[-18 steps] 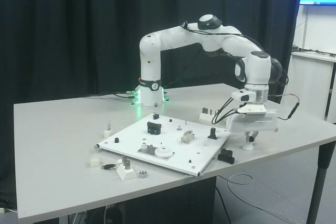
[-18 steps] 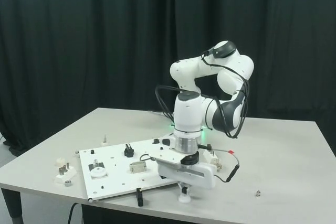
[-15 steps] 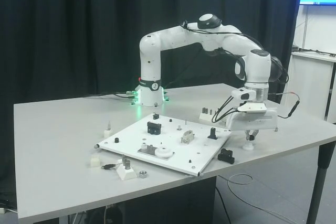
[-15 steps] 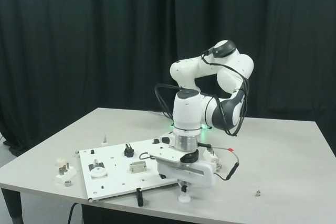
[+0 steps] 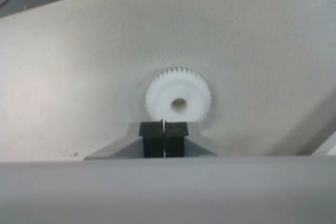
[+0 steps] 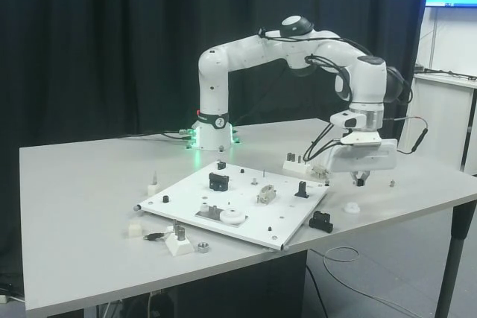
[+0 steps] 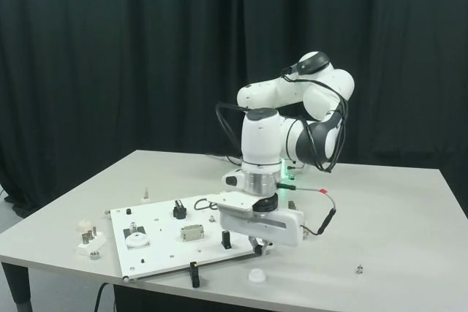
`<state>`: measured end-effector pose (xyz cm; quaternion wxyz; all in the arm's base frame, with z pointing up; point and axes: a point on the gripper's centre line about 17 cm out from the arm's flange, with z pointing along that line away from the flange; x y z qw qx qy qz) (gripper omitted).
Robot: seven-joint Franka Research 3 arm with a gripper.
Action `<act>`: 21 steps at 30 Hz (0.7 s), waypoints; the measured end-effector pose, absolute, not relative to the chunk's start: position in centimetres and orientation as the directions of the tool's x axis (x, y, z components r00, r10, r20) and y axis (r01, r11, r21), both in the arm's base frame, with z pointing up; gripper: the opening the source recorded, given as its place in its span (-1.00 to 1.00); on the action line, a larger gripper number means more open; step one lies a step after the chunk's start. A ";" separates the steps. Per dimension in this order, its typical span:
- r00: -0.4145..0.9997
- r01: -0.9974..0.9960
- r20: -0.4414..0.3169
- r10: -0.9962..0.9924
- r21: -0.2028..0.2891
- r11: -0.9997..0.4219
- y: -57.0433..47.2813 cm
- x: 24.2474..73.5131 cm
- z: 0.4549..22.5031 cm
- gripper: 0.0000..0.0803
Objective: Pick medium gear.
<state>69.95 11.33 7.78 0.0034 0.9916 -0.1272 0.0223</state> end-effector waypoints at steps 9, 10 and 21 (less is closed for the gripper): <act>0.972 -0.232 0.047 -0.231 0.009 -0.973 11.3 69.9 9.1 -1.00; 0.972 -0.232 0.045 -0.231 0.010 -0.973 11.3 69.8 9.2 -1.00; 0.972 -0.232 0.042 -0.232 0.012 -0.973 11.3 69.6 10.2 0.38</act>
